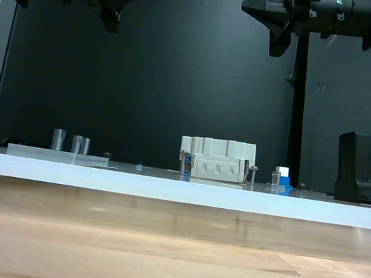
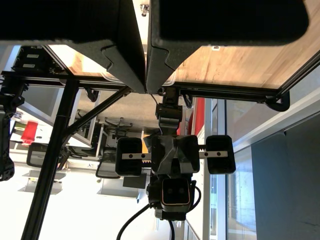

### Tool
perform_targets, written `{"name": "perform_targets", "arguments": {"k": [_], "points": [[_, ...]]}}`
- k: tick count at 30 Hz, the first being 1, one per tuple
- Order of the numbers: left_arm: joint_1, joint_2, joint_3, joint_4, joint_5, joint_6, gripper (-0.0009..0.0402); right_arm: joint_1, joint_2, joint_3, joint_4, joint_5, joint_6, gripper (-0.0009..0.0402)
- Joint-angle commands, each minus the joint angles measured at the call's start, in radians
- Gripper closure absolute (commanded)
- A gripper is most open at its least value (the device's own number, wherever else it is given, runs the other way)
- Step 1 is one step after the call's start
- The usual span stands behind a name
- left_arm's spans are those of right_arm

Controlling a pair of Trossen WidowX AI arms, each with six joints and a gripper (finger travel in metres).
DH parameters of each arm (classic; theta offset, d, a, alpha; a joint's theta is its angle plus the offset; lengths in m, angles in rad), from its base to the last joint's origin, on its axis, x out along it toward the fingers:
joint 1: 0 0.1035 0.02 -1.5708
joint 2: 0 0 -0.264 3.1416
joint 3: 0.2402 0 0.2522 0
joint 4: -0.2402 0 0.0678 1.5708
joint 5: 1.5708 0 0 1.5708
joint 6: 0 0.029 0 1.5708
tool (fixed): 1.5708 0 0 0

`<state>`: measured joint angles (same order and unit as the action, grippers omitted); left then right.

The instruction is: Pick the HAN10E connector and install in the HAN10E hub

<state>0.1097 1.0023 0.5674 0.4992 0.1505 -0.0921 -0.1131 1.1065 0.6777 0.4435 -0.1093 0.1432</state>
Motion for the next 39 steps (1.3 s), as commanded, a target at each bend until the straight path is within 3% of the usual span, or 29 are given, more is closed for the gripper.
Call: {"name": "perform_targets", "arguments": {"k": [1, 10, 17, 22, 29, 39], "points": [[0.000, 0.000, 0.000, 0.000, 0.000, 0.000, 0.0393, 0.002, -0.018, 0.000, -0.043, 0.004, 0.008, 0.0393], [0.000, 0.000, 0.000, 0.000, 0.000, 0.000, 0.0393, 0.005, -0.114, 0.014, -0.334, 0.000, 0.077, 0.0393], [0.000, 0.000, 0.000, 0.000, 0.000, 0.000, 0.0393, 0.047, -0.109, 0.184, -0.787, 0.014, 0.031, 0.0393], [0.000, 0.001, 0.000, 0.000, 0.000, 0.000, 0.0393, 0.073, -0.087, 0.309, -1.036, 0.024, 0.023, 0.0393], [0.000, 0.001, 0.000, 0.000, 0.000, 0.000, 0.0393, 0.155, -0.028, 0.452, -1.361, 0.095, 0.024, 0.0393], [0.000, 0.001, 0.000, 0.000, 0.000, 0.000, 0.0393, 0.269, 0.089, 0.537, -1.622, 0.117, 0.058, 0.0393]]}}
